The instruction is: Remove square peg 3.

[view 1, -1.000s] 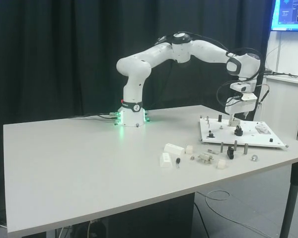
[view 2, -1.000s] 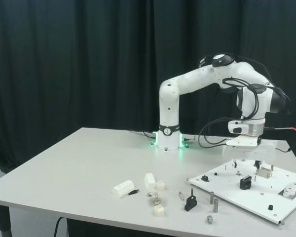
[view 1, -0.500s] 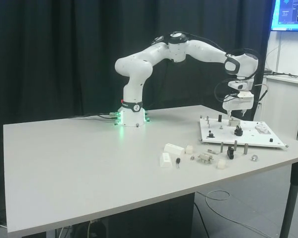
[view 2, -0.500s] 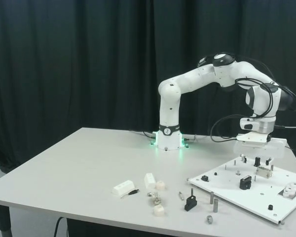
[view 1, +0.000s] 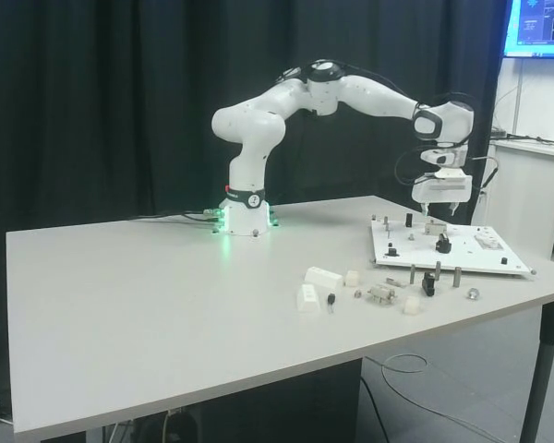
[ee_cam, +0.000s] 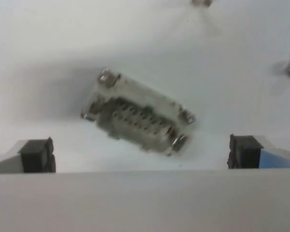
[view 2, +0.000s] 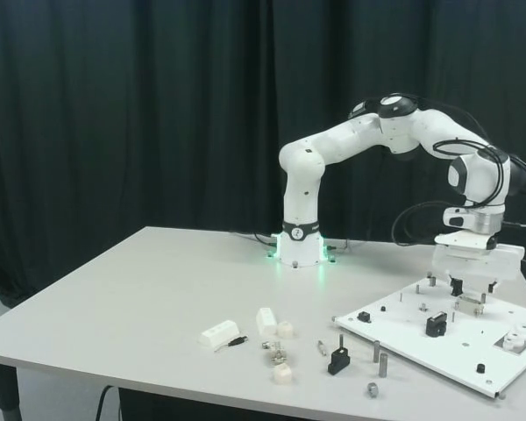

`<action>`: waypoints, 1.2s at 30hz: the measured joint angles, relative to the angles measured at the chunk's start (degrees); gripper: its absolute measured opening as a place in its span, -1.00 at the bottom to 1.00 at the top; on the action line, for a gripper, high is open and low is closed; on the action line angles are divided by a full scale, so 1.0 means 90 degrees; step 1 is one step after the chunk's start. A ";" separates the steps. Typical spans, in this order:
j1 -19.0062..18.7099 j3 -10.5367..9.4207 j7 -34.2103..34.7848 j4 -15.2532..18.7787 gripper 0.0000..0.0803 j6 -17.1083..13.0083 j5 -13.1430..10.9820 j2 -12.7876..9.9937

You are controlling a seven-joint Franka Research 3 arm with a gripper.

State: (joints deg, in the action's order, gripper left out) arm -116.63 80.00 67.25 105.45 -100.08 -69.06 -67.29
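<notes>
Square peg 3: I cannot tell which piece it is; several small upright pegs stand on the white board at the surface's far end from the arm's base, and none of them is in the tool's grip.
Tool: wide open, its two black fingertips well apart with nothing held between them.
Tool's place: it hangs above the board's rear part, pointing straight down, clear of the board in both room views.
Under the tool: the wrist view shows a grey multi-pin connector lying on the white board, turned at an angle to the line between the fingertips and touched by neither one.
Board's other parts: a black block sits near the board's middle, just beside the tool's spot, and a round white part lies toward one corner.
Arm: white, arched high from its base and reaching out over the board.
Base: bolted on the grey surface, with green light at its foot.
Loose parts: two white blocks lie on the surface between the base and the board, with smaller white cubes near them.
Black upright piece: it stands on the surface just off the board's near edge, among a few grey pins.
</notes>
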 joint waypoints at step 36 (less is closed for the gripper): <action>-0.0511 -0.0795 0.2018 0.0015 0.99 -0.1102 0.0016 0.0229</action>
State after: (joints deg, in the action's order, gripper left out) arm -121.23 72.85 85.41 105.58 -110.00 -68.92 -65.24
